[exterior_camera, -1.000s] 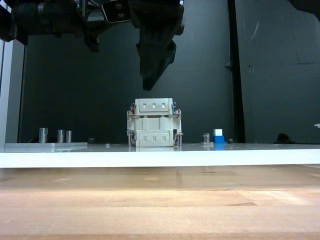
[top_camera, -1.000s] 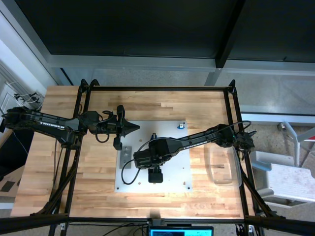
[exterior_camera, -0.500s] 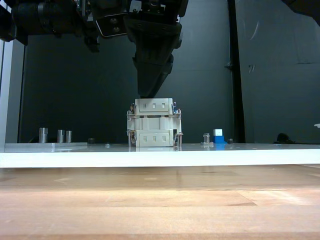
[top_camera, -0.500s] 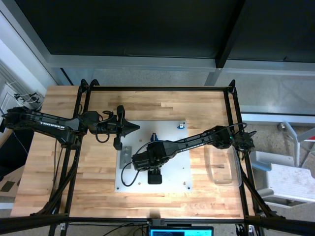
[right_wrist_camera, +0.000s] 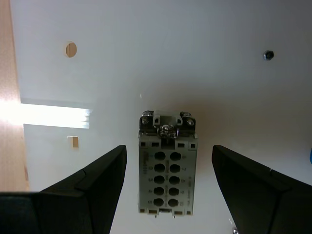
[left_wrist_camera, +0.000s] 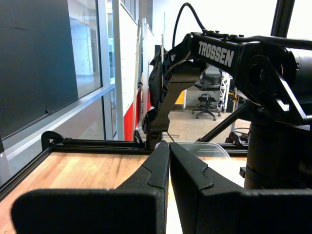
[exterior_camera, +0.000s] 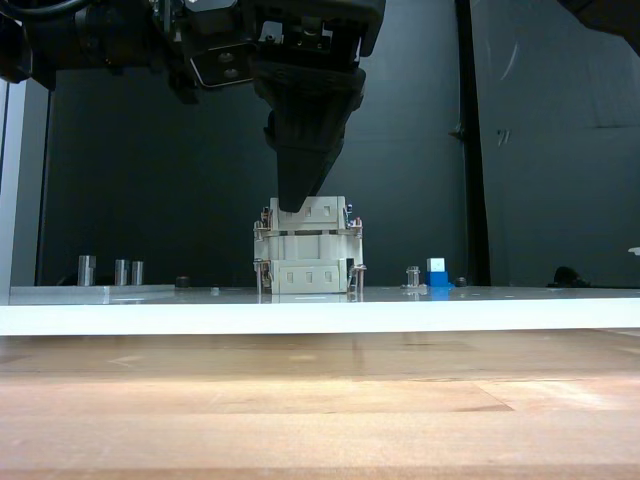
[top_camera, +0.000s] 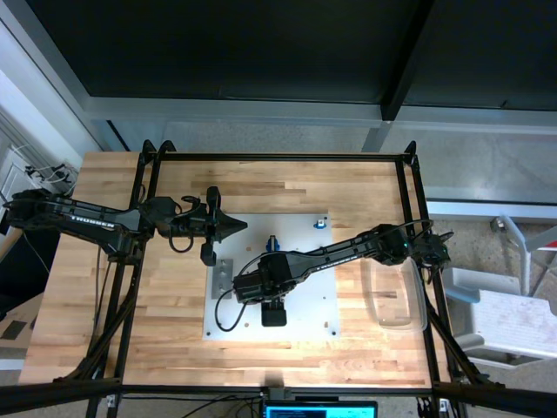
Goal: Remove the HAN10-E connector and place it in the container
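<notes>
From above, the right pincer (top_camera: 272, 303) hangs over the white board (top_camera: 318, 287) mid-desk, with the left pincer (top_camera: 233, 226) at the board's far-left corner and the container (top_camera: 396, 296) by the desk's (top_camera: 174, 348) right edge. In the level view, the right pincer's tips have dropped from clear above to the top of the HAN10-E connector (exterior_camera: 307, 250), which stands upright on the board. The wrist views show the left pincer closed and empty, and the right pincer spread wide, flanking that block without touching it.

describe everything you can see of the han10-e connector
The HAN10-E connector is a grey-beige, plastic-looking rectangular block with metal screws and clips, two rows of five round sockets facing up. It stands upright in two stacked tiers on the white board. The open right gripper straddles its top without touching it. The shut left gripper hangs over the board's far-left corner.
</notes>
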`<state>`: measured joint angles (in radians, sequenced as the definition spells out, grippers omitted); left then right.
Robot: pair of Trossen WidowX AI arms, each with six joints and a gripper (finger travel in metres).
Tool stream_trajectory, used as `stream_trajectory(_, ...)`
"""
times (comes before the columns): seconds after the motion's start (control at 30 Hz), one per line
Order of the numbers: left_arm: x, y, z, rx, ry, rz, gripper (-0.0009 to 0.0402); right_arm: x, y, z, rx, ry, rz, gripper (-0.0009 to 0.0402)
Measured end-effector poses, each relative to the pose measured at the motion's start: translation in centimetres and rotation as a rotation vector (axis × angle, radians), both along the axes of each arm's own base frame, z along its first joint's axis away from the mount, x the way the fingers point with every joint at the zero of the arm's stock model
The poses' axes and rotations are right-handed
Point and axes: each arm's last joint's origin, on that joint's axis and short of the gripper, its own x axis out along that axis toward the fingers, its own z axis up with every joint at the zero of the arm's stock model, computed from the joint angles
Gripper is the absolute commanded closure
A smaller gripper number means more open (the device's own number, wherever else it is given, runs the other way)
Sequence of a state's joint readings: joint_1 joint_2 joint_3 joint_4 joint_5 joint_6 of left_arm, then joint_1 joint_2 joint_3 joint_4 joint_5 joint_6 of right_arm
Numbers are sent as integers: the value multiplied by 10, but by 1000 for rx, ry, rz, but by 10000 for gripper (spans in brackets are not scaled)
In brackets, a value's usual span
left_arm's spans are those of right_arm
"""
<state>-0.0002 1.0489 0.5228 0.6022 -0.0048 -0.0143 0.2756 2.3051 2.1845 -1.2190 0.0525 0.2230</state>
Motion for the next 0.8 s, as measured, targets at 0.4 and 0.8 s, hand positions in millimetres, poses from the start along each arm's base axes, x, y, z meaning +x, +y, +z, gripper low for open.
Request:
stream_trajectory(0.4, 0, 0, 0, 0, 1, 0, 393, 0, 2, -6, -3, 23, -3, 148)
stream_trajectory(0.8, 0, 0, 0, 0, 0, 0, 393, -1, 4, -15, 9, 37, 2, 151)
